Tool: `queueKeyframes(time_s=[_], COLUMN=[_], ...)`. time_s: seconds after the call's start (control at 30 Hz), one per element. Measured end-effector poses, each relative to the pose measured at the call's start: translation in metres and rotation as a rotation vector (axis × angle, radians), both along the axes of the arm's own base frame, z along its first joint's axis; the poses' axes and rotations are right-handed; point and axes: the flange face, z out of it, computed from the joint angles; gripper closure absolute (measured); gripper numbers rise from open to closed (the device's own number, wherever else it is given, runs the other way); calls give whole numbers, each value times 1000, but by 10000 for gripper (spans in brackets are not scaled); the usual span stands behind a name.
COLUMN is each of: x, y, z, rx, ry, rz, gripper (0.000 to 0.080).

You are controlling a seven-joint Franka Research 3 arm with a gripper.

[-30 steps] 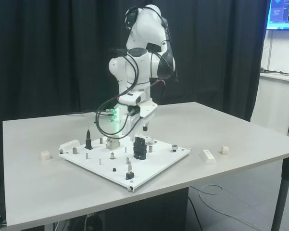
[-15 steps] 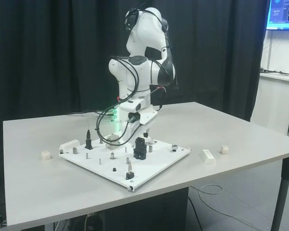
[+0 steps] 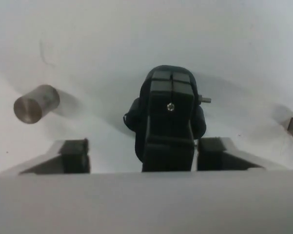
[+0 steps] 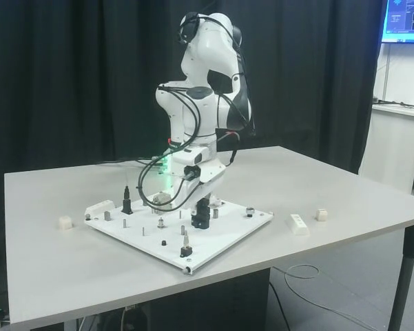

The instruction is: Remove D-SUB.

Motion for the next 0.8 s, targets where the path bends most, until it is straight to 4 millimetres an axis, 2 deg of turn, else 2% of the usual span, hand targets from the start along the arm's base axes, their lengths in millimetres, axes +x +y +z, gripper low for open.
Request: queueKeyframes(time_s=[0.07, 0.1, 0.13, 0.17, 0.33, 0.37, 0.8], x=[0, 0, 0, 0, 2, 2, 6], y=[0, 0, 0, 0, -3, -3, -3], z=[0, 0, 0, 0, 7, 9, 63], rx=[-3, -5, -6, -10, -37, -41, -72], ry=[0, 0, 1, 0, -7, -9, -43], rz=[-5, -8, -10, -12, -39, -45, -36], gripper=[128, 290, 290, 486, 486, 647, 647])
